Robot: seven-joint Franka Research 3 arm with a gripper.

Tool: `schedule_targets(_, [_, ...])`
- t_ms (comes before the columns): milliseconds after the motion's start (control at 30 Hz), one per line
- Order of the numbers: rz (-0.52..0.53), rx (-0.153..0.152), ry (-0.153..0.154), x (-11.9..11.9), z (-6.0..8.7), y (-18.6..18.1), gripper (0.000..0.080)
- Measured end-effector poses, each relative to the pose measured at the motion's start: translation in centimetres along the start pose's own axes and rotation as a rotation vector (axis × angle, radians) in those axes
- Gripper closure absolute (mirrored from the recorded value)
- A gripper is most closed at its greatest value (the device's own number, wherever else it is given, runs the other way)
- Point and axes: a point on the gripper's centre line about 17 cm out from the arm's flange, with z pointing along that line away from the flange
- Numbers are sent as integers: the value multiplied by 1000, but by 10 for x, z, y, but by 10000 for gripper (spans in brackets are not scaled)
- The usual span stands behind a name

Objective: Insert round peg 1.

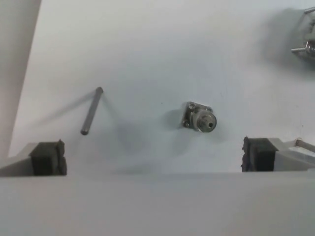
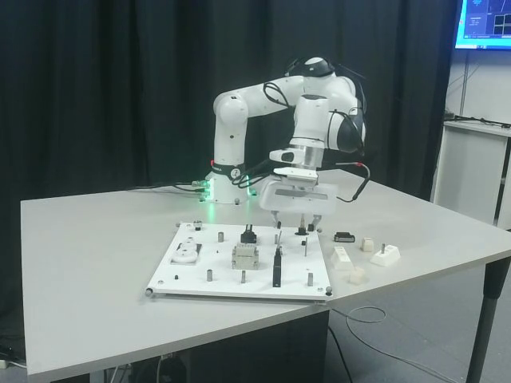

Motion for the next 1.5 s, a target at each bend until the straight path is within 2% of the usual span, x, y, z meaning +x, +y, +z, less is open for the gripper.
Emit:
schedule_targets(500, [-4, -21, 9, -3, 7, 2, 3])
schedule_targets(1500, [-7, -53, 51, 5, 11, 7, 3])
